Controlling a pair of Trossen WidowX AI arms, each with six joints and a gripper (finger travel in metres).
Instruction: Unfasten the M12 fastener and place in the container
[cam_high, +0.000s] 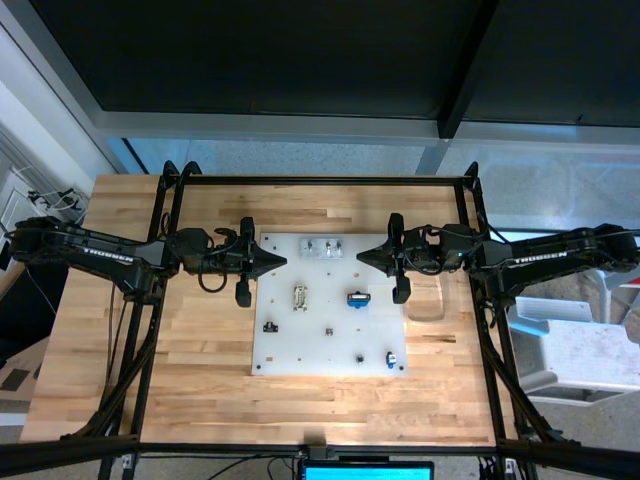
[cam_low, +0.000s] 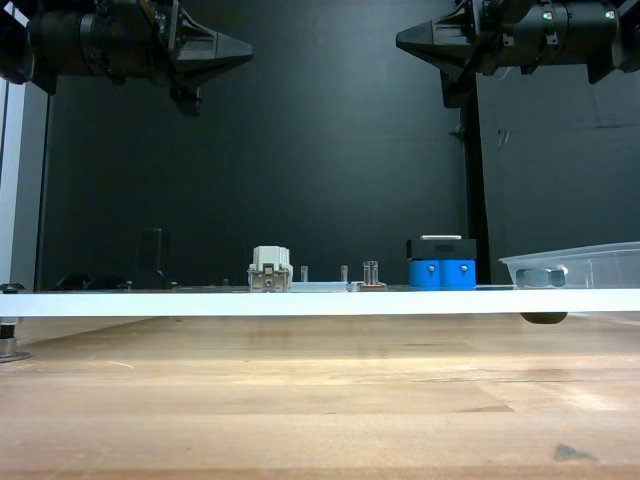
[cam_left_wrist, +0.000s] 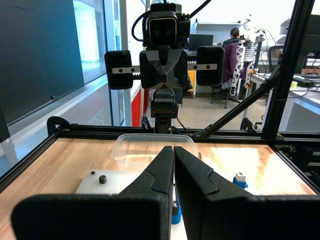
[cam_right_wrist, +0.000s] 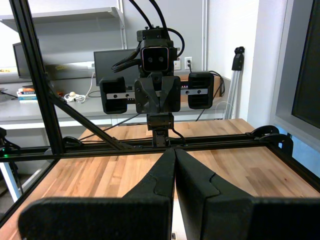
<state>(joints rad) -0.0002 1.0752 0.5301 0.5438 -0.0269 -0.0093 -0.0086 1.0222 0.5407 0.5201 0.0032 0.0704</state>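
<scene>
M12 fastener (cam_low: 541, 274) on its stud, outside the container (cam_high: 425, 300)
We see left gripper (cam_high: 283, 261) and right gripper (cam_high: 360, 257), both pressed together, raised above the white board (cam_high: 300, 350).

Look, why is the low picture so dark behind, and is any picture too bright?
Low view: a black backdrop swallows the left gripper and right gripper, both shut, high over the board. Left wrist view: daylight glares off the table beside the clear container.

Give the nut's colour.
Silver nut, clearest in low view. Left claw and right claw hang high, shut.
</scene>
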